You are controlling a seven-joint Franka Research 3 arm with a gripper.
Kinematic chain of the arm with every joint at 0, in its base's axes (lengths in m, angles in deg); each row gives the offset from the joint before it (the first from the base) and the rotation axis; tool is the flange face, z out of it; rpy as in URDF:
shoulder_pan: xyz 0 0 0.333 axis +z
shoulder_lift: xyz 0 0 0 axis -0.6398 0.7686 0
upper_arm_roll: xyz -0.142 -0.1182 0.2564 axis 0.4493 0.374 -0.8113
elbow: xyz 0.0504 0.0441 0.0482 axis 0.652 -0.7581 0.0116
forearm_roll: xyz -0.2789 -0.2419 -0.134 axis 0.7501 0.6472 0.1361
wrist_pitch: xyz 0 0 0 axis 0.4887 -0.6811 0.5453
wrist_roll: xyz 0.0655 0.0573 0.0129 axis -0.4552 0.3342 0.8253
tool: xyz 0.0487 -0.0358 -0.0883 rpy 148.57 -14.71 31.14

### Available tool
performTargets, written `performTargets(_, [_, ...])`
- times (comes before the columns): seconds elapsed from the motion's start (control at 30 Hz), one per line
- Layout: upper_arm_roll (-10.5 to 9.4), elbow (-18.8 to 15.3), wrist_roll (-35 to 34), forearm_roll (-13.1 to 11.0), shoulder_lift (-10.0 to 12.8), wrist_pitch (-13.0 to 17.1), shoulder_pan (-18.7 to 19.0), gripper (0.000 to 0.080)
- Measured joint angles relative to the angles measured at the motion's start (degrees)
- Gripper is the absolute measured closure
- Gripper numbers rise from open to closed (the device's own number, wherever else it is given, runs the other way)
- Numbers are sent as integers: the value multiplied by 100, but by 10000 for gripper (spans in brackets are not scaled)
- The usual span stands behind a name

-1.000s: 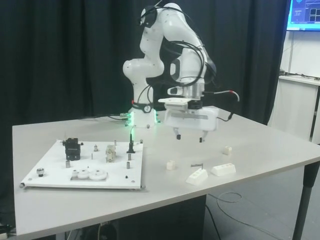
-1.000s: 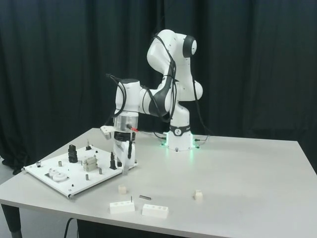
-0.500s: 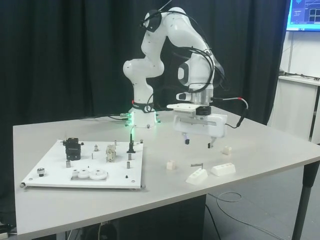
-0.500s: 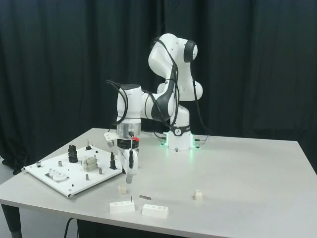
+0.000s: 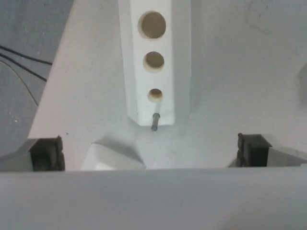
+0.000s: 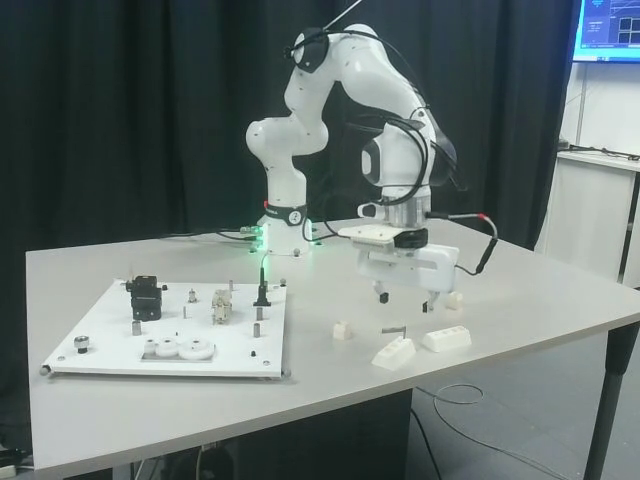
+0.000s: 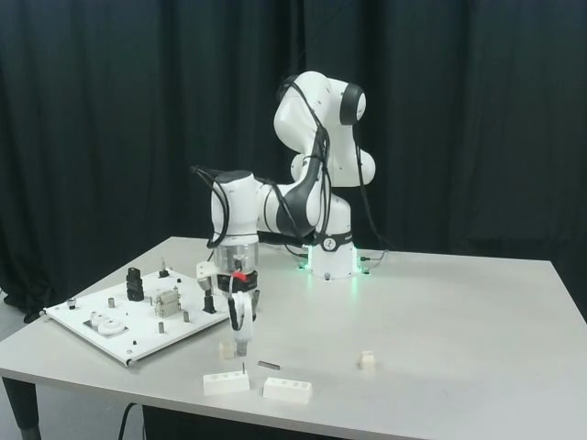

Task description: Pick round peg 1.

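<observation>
The grey counter [image 6: 520, 290] carries everything, and both room views take it in whole, while the wrist view shows only the patch under the claw. The white arm [image 7: 307, 188] bends from its base down to the claw [image 6: 404, 298], which hangs above the counter's front part. A white board [image 6: 175, 335] with small black and grey fittings lies well off to one side of the claw; only the room views catch it.

Just below and in front of the claw lie two white peg blocks, one [image 6: 394, 352] nearer it and the other [image 6: 446, 338] beside that. The wrist view looks down on the nearer block [image 5: 153, 62] and shows three round holes in a row, which the room views do not resolve. The claw stands open, its two black pads [image 5: 46, 153] set wide apart on either side of the block's end.

Round peg 1 [image 5: 155, 121], a thin grey pin, stands upright at the block's end, between the open fingers and beneath the claw. In the second room view it [image 7: 243, 368] rises from the block directly under the claw.
</observation>
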Motion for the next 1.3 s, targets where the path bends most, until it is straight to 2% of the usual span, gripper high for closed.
performTargets(0.53, [-4,334,-110,-75,468,-158,-20,3])
performTargets(1.07, [-17,541,-107,-73,746,-166,-19,3])
performTargets(1.1, [-17,557,-103,-71,760,-166,-18,260])
performTargets(1.27, [-18,620,-101,-66,829,-166,-12,260])
performTargets(1.3, [-18,629,-100,-62,841,-166,-11,422])
